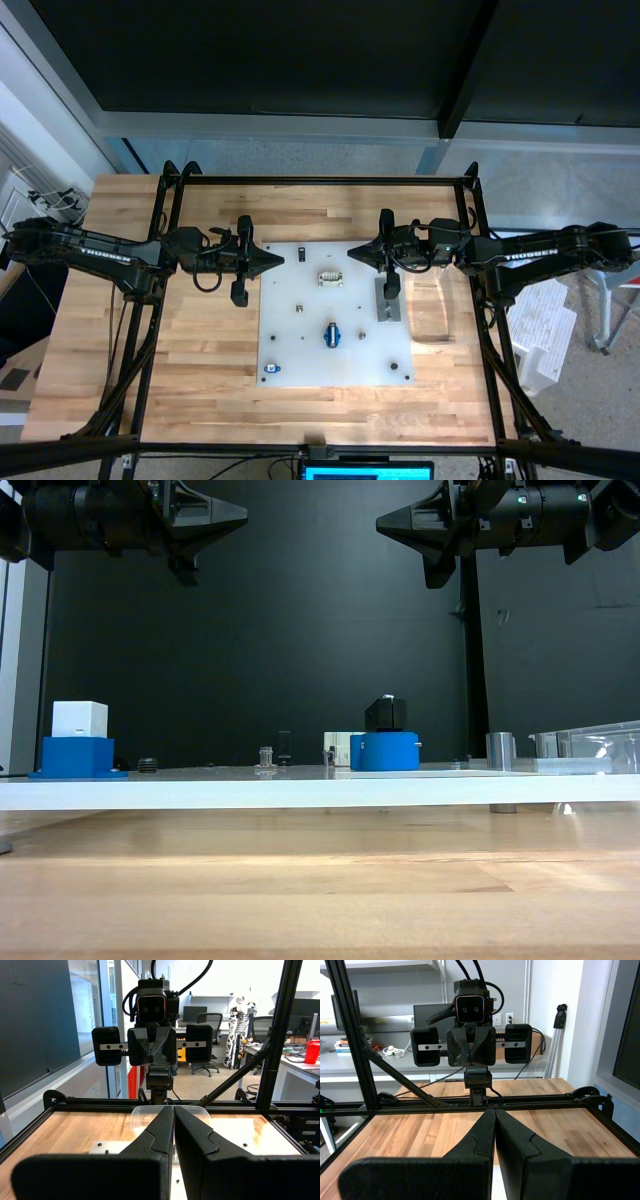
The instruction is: Remove the 16mm cylinder and place in the container
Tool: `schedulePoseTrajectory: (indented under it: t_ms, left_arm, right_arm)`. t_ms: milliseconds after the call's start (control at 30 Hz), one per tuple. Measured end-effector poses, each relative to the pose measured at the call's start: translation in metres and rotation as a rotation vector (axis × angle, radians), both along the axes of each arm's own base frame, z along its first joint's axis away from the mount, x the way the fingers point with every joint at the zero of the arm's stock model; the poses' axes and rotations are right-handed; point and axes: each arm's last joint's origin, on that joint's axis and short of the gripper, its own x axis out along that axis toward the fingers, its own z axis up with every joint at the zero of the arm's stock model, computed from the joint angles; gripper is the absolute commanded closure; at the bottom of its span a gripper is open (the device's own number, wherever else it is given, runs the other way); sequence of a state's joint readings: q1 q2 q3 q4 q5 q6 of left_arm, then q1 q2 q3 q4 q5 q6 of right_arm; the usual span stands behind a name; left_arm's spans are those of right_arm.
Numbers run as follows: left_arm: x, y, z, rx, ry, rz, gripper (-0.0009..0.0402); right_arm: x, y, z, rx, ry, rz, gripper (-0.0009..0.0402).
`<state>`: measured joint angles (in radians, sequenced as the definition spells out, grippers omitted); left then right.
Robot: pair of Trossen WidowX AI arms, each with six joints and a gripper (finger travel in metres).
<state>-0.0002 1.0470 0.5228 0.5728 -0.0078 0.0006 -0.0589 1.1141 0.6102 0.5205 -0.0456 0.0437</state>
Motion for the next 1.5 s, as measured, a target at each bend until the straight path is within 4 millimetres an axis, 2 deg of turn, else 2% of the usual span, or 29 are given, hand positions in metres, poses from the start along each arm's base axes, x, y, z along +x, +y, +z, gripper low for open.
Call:
schedulePoseTrajectory:
  t_ms: [1500]
  left_arm:
    - [0.0000,0.0005,-0.0019,-0.001,0.019,0.016,0.0393]
  right_arm:
    - [0.0000,0.0001,0.0000,0.000,0.000,0.000,0.0393]
